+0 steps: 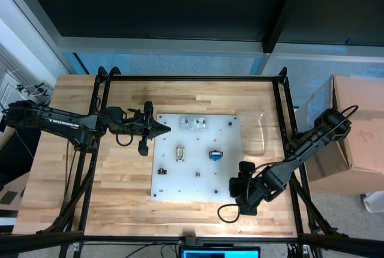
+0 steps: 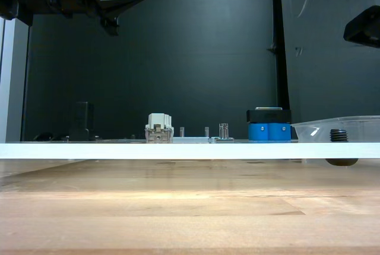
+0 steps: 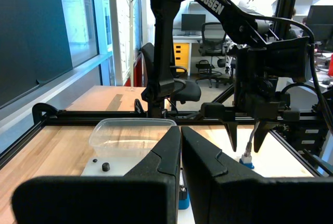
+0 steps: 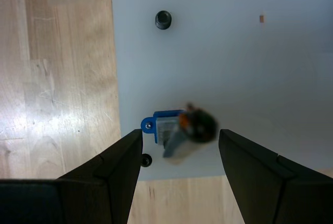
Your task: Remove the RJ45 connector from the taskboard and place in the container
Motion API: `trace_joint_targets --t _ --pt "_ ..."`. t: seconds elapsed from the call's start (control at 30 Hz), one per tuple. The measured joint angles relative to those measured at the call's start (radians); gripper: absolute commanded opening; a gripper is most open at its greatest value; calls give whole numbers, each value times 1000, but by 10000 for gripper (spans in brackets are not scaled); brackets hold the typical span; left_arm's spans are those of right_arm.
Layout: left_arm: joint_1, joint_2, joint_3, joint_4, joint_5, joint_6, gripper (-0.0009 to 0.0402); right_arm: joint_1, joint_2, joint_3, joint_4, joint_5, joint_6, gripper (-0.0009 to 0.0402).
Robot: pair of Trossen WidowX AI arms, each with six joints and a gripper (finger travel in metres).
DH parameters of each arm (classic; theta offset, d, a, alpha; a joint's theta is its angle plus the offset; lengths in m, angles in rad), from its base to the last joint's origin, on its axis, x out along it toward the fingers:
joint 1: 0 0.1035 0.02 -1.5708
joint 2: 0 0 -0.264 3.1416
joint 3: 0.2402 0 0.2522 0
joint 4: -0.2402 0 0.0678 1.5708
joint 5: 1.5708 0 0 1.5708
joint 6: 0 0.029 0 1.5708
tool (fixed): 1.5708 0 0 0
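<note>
Evidently the approach is the step in hand, since nothing has been grasped yet. The RJ45 connector [image 4: 173, 133] is seen seated in its blue holder [image 1: 215, 155], which is mounted just at 3 o'clock of the centre of the taskboard [image 1: 180, 180]. The right gripper [image 4: 180, 134] is held well above it and pointed straight down. Its fingers are spread wide to either side of the plug, and nothing is touched. The left gripper [image 3: 180, 133] is hung high over the board's 10 o'clock edge, with its fingers pressed together and nothing held between them. The container [image 1: 255, 135] is set at the board's 2 o'clock edge, apart from both grippers.

For the next move, a straight descent is judged to be needed until the fingers flank the plug body, followed by a closing and an upward pull. A latch tab may have to be pressed first, so a slip or a jammed plug is to be reckoned with.

How deep the plug is seated cannot be told. Its top is blurred into a dark, orange-flecked blob in the right wrist view, and it is too small to be made out in the high view. In the low view the right gripper is cut off at the frame edge.
</note>
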Motion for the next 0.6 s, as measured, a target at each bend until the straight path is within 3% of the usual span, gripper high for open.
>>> trace_joint_targets --t 0.6 --pt "0 0 0 0 0 0 0 0 0 -34 69 4 0 77"
